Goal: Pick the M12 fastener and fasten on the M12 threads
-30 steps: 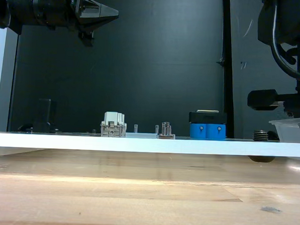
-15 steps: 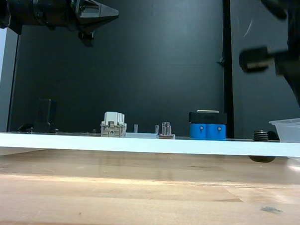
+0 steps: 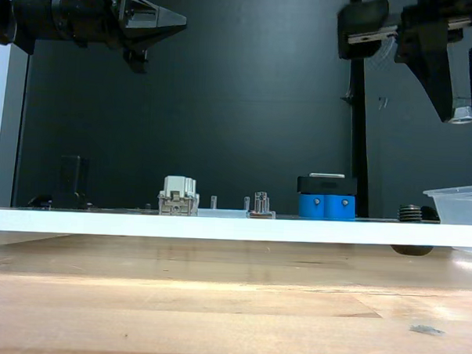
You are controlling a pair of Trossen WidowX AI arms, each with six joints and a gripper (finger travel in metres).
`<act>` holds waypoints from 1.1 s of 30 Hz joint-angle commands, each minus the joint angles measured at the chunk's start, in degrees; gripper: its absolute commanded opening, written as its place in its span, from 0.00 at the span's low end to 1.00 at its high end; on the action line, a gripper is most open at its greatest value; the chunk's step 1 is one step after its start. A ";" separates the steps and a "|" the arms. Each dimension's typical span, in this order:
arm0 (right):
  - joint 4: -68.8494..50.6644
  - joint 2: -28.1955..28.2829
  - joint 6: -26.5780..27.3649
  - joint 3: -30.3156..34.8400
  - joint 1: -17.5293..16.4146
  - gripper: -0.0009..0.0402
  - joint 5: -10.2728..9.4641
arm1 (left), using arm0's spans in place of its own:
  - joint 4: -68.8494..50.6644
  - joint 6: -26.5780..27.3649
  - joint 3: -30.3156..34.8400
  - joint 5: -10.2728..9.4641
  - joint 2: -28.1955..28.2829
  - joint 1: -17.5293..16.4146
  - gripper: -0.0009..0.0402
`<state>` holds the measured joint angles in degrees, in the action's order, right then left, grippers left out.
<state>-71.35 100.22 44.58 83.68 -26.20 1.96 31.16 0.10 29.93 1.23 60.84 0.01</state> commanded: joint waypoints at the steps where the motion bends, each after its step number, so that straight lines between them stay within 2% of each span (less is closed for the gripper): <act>1: 0.02 3.58 0.04 3.23 -0.85 0.06 0.00 | 0.00 0.00 0.02 0.02 0.02 -0.02 0.02; 14: -0.04 14.95 1.64 14.91 -2.86 0.06 0.02 | 0.00 0.00 0.02 0.02 0.02 -0.02 0.02; 20: -0.07 19.28 6.12 20.04 -3.08 0.06 0.02 | 0.00 0.00 0.02 0.02 0.02 -0.02 0.02; 28: -0.20 23.12 9.01 23.78 -3.23 0.06 -0.02 | 0.00 0.00 0.02 0.02 0.02 -0.02 0.02; 33: 0.74 23.98 10.40 23.82 -3.30 0.06 0.00 | 0.02 0.00 0.02 0.02 0.02 0.00 0.02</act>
<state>-70.87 124.03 55.02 107.57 -29.52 1.96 31.16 0.12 29.95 1.23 60.84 0.01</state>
